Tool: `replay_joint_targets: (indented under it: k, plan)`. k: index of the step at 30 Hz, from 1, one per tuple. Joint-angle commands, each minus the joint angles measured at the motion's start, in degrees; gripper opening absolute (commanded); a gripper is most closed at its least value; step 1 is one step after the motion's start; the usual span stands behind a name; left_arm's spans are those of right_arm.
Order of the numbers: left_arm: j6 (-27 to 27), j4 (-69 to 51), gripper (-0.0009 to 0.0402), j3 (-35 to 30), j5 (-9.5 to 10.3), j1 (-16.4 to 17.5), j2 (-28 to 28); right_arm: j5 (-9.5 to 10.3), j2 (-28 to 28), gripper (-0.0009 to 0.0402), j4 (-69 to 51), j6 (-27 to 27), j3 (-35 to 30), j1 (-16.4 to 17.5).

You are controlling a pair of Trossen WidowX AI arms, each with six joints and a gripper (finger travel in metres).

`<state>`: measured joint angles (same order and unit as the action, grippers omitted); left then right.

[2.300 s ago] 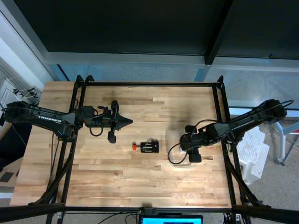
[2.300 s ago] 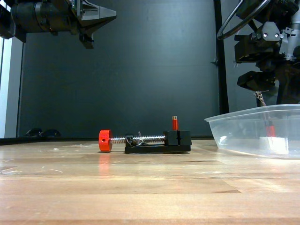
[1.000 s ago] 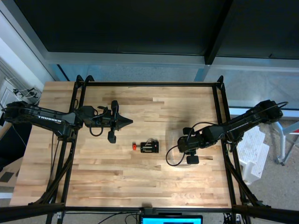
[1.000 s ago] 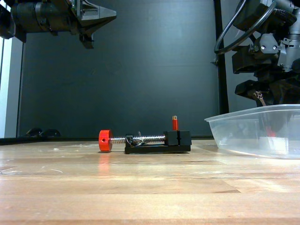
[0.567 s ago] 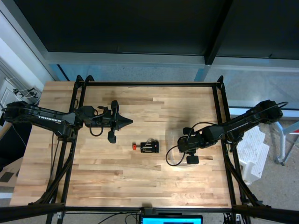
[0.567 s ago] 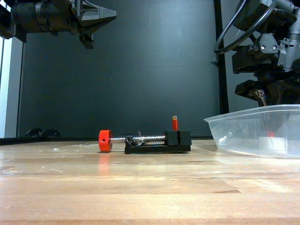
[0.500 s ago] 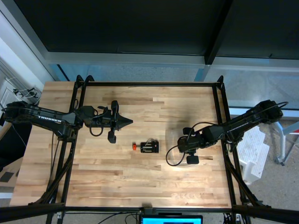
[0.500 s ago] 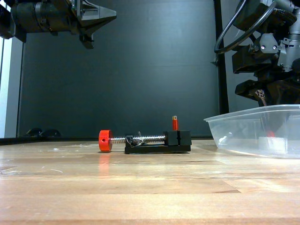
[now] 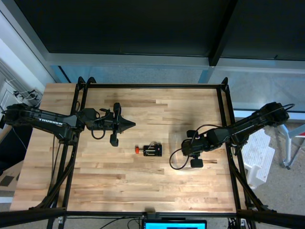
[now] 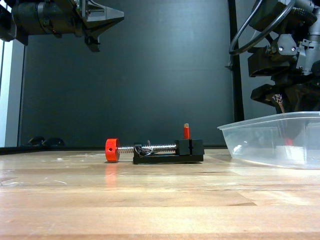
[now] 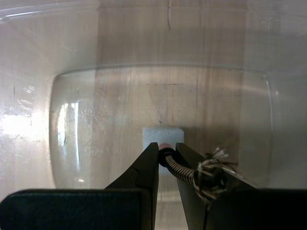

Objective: Pick the RCA connector and install on taskboard

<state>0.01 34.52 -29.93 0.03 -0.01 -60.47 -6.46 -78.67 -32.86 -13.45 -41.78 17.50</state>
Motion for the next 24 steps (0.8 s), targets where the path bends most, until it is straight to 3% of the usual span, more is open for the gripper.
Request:
replay_joint_targets:
  k: [1,24]
  plan:
    - [-0.02,0.02,0.0,-0.02,0.0,0.0,-0.02,0.02,0.83,0.0,-0.79,-0.04,-0.79,0.02]
    - [-0.02,0.02,0.0,-0.02,0.0,0.0,-0.02,0.02,8.46,0.0,-14.01,-0.24,-8.31,-0.15]
